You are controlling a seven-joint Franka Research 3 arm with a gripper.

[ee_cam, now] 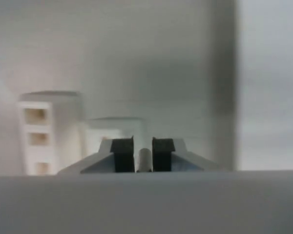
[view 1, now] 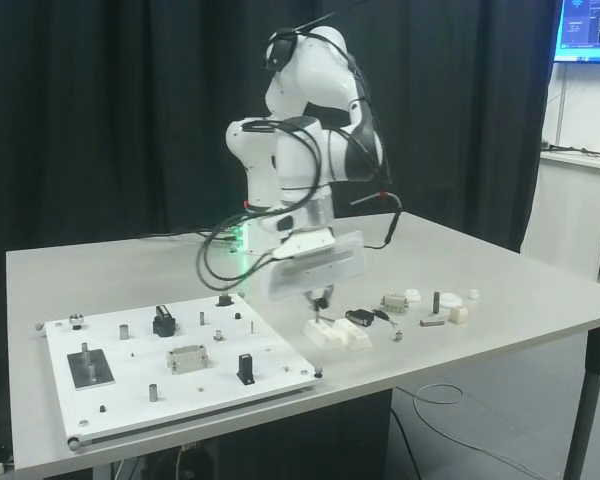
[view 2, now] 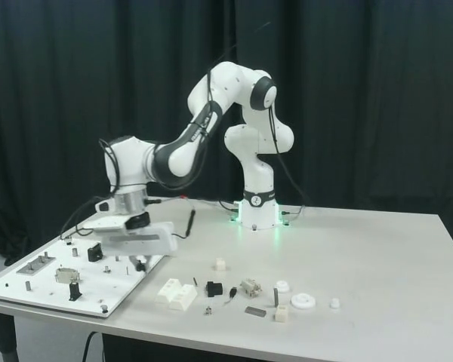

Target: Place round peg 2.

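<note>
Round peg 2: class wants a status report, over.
Gripper shut on round peg. Arm hovering between white assembly board and white holder block. Nothing seen blocking.

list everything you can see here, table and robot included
assembly board: 1, white, on the table's corner away from the arm's base, studded with small pegs and fixtures
holder block: 1, white, on the table just beside the board
black connector: 1, black, next to the holder block
grey bar: 1, grey, flat near the table's front edge
white gear: 1, white, among the loose parts
table: 1, grey, carries everything
curtain: black, behind the table
round peg: 1, white, between the gripper fingers
arm: 1, white, green light at its base
gripper: 1, black fingers, above the board's edge
</note>
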